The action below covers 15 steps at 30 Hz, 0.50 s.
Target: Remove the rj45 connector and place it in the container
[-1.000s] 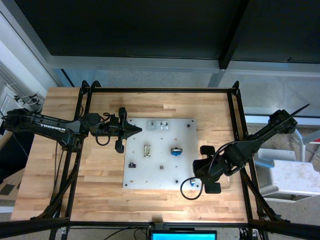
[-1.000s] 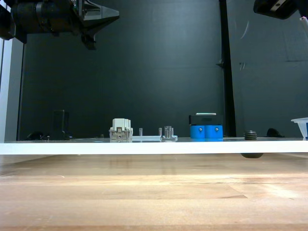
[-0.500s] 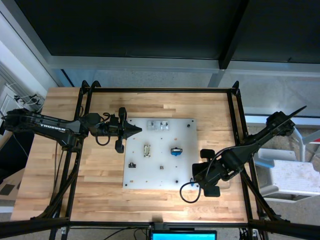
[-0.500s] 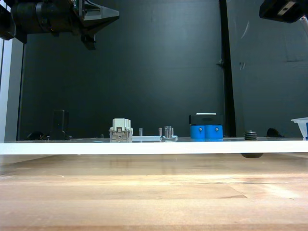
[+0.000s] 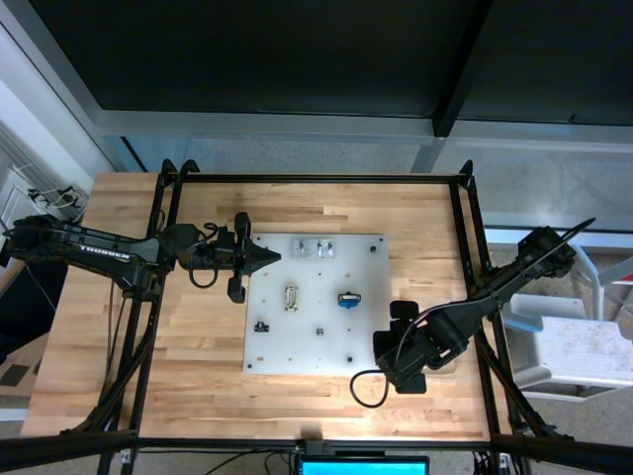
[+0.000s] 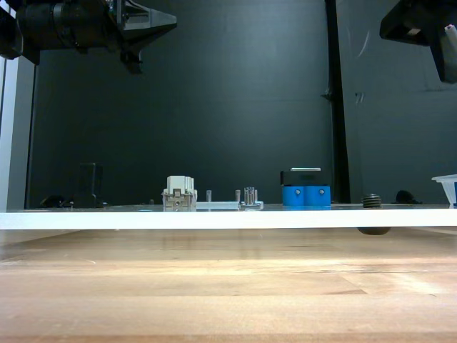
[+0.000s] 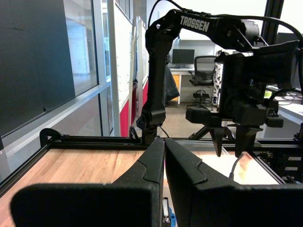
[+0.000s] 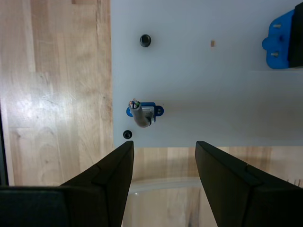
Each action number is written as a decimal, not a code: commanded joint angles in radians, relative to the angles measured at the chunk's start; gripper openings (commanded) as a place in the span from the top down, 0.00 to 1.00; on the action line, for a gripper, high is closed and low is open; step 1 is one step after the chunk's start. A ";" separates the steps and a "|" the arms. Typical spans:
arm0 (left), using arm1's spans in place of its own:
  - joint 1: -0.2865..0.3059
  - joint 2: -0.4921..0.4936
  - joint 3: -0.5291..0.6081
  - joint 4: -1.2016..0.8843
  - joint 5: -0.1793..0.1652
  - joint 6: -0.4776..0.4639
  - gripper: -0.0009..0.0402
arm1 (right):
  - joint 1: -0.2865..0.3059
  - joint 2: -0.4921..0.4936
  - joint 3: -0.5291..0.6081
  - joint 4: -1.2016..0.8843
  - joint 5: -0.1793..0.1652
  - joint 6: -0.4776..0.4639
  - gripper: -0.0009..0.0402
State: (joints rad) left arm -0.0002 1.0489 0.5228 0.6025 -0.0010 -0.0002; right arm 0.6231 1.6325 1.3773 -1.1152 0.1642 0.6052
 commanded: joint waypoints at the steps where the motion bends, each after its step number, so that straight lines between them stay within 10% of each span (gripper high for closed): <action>1: 0.000 0.000 0.000 0.000 0.000 0.000 0.98 | 0.002 0.000 -0.019 0.042 -0.001 0.011 0.53; 15: 0.000 0.000 0.000 0.000 0.000 0.000 0.98 | 0.008 0.000 -0.109 0.159 0.001 0.012 0.52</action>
State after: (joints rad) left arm -0.0002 1.0489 0.5228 0.6025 -0.0010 -0.0002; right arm 0.6304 1.6333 1.2732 -0.9638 0.1616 0.6167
